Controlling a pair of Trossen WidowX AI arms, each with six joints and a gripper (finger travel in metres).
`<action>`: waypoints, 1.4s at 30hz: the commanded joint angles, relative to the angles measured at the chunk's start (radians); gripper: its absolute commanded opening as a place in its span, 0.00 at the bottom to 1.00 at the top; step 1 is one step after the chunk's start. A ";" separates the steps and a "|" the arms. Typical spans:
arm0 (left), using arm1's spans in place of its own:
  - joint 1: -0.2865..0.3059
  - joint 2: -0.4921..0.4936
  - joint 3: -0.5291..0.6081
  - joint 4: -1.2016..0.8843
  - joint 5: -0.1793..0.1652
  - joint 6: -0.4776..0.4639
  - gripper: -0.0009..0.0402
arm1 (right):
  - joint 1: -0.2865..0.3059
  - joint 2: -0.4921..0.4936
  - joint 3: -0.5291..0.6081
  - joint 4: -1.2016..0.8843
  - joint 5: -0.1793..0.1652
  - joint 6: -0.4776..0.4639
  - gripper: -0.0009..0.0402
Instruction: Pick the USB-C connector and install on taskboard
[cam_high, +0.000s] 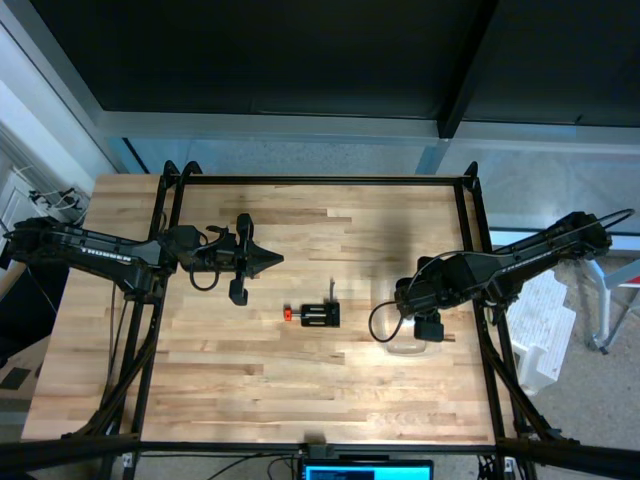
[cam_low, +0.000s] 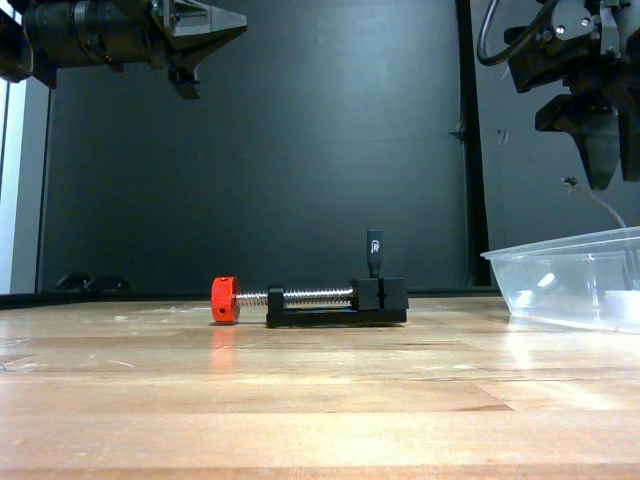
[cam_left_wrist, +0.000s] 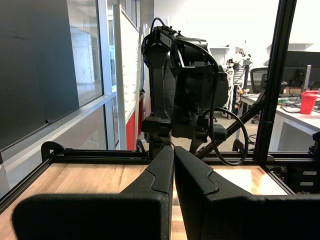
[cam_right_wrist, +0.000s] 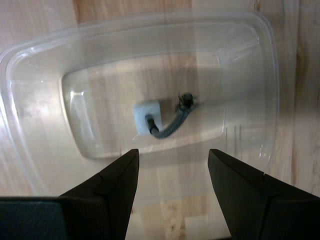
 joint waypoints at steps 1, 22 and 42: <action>0.000 0.000 0.000 0.000 0.000 0.000 0.02 | 0.002 0.000 -0.033 0.031 0.010 0.005 0.49; 0.000 0.000 0.000 0.000 0.000 0.000 0.02 | 0.028 0.031 -0.141 0.185 0.013 0.045 0.49; 0.000 0.000 0.000 0.000 0.000 0.000 0.02 | 0.034 0.031 -0.247 0.320 -0.003 -0.005 0.46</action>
